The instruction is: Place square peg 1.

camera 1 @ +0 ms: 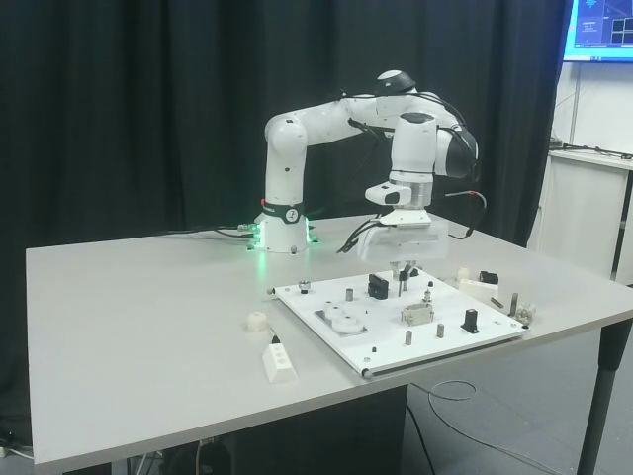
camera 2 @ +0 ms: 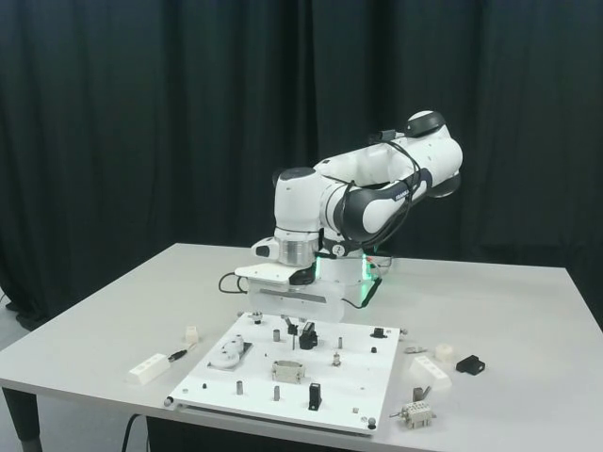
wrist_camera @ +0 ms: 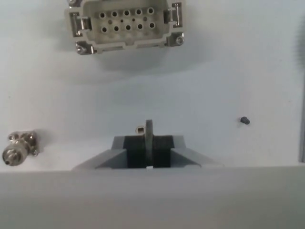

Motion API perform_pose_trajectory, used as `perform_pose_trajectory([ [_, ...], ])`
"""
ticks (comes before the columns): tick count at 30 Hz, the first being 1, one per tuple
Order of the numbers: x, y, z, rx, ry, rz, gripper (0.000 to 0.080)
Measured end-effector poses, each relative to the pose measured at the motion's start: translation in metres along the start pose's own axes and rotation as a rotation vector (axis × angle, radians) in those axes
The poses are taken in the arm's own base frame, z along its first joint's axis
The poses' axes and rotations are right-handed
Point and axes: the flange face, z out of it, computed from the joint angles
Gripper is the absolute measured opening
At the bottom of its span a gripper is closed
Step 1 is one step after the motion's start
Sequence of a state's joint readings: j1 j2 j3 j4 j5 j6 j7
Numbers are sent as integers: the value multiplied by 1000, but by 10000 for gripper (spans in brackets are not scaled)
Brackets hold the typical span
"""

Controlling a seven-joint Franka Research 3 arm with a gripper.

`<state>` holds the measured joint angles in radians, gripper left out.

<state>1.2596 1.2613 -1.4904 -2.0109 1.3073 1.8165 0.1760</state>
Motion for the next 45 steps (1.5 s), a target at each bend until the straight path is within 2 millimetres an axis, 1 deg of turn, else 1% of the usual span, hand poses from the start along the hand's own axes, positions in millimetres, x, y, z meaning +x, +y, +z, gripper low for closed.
perform_pose_trajectory([
  [9, 7, 3, -2, 3, 22, 10, 25],
  [14, 17, 10, -8, -4, 50, 23, 25],
  [18, 28, 19, -16, -23, 71, 34, 25],
  [23, 45, 34, -26, -46, 95, 29, 25],
  [31, 78, 67, -40, -58, 115, 3, 25],
  [38, 106, 96, -48, -62, 127, 15, 25],
  [45, 134, 117, -51, -59, 133, 27, 25],
])
